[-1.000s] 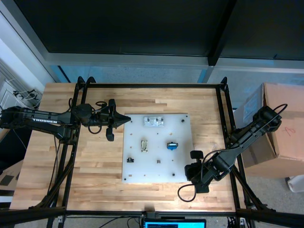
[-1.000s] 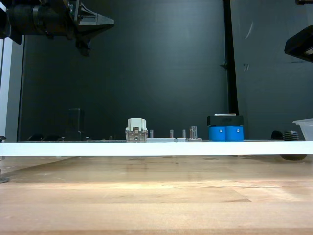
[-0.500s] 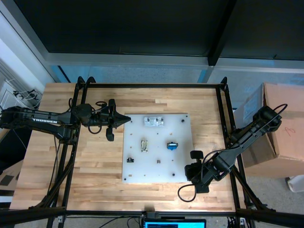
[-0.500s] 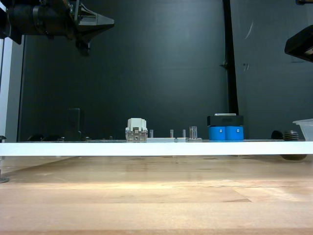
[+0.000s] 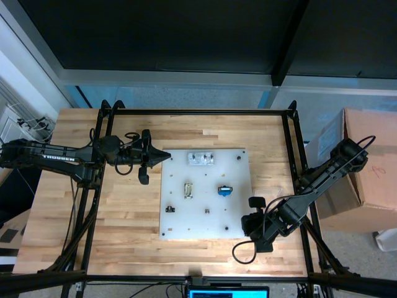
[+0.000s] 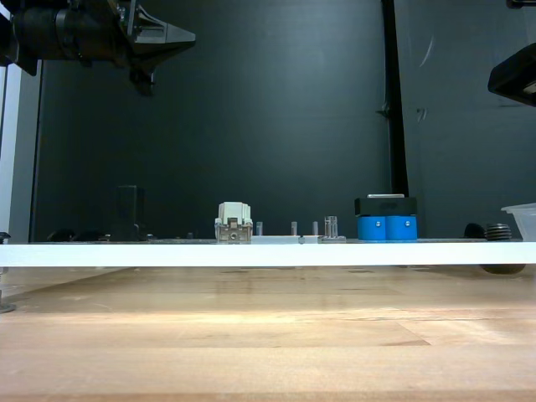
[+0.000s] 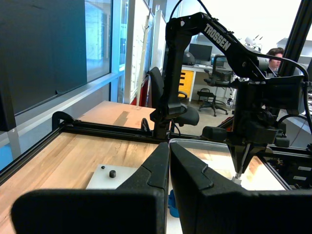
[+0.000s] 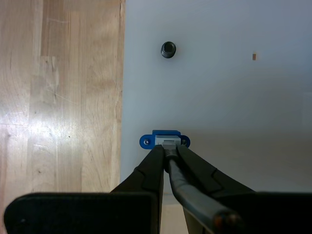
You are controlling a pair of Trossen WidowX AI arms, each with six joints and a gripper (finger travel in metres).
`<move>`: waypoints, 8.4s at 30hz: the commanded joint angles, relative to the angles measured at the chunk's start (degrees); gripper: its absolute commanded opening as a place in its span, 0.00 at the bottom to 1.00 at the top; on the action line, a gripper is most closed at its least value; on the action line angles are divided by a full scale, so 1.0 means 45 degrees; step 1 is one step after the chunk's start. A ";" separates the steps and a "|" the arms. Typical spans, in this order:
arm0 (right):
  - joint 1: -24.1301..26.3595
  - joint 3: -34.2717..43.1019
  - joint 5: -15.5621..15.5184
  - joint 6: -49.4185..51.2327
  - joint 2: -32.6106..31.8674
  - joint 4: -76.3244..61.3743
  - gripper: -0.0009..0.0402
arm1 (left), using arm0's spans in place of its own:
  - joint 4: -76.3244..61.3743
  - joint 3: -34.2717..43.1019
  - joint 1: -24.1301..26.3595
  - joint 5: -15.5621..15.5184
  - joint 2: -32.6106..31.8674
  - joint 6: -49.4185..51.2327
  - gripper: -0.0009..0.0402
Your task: Pick the RJ45 connector and install on the taskboard
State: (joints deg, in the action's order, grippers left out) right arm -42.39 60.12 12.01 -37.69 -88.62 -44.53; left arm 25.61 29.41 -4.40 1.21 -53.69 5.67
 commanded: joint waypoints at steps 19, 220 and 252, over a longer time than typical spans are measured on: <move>-0.0053 -0.0267 -0.0238 -0.0189 -0.0636 0.0811 0.06 | -0.0005 0.0000 0.0000 0.0000 -0.0005 -0.0005 0.02; 0.9972 -0.5634 -0.2909 0.6683 0.6907 1.5023 0.02 | -0.0005 -0.0005 -0.0005 0.0000 -0.0010 -0.0005 0.02; 0.9972 -0.5634 -0.2909 0.6683 0.6907 1.5028 0.02 | 0.0000 0.0000 -0.0005 0.0000 -0.0010 -0.0005 0.02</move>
State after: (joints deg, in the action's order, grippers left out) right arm 2.50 34.76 -1.08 -7.60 -57.52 23.07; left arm 25.58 29.41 -4.40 1.19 -53.71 5.67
